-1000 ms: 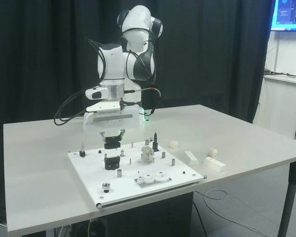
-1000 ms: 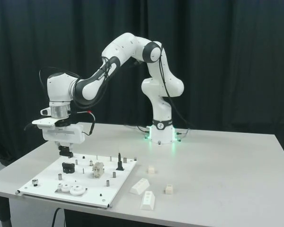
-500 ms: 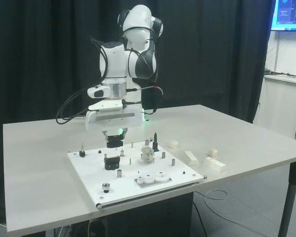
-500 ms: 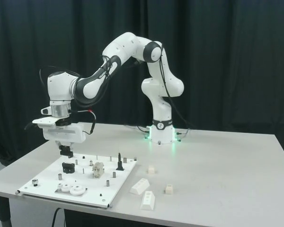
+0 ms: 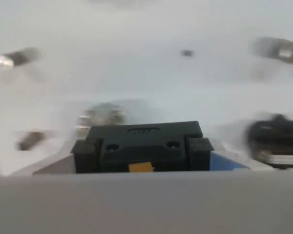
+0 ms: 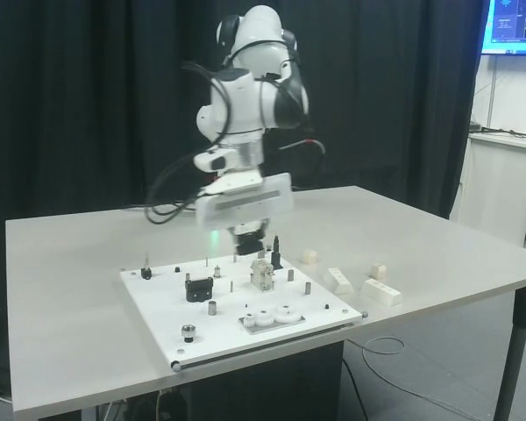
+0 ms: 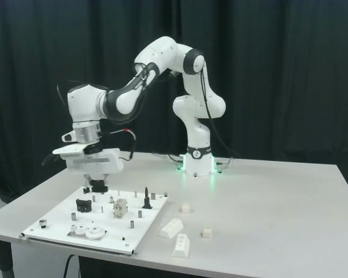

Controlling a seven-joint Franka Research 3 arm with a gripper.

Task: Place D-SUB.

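The D-SUB connector (image 5: 142,146) is a black block that fills the lower middle of the wrist view, held between my fingers. My gripper (image 6: 248,242) (image 7: 97,186) is shut on it and hangs just above the rear part of the white assembly board (image 6: 307,326) (image 7: 55,225). In the first room view it is near the grey-white fixture (image 6: 261,273) and the black post (image 6: 276,250). Another black part (image 6: 198,288) (image 7: 83,204) sits on the board, apart from the gripper.
The board carries several small metal pegs, white gears (image 6: 273,317) (image 7: 87,231) and a round knob (image 6: 188,332). White blocks (image 6: 340,280) (image 7: 171,227) lie on the grey table beside the board. The arm's base (image 7: 198,164) stands at the back.
The arm has swung with the connector across the board's rear, away from the black part and toward the fixture and post. The grip has not changed.
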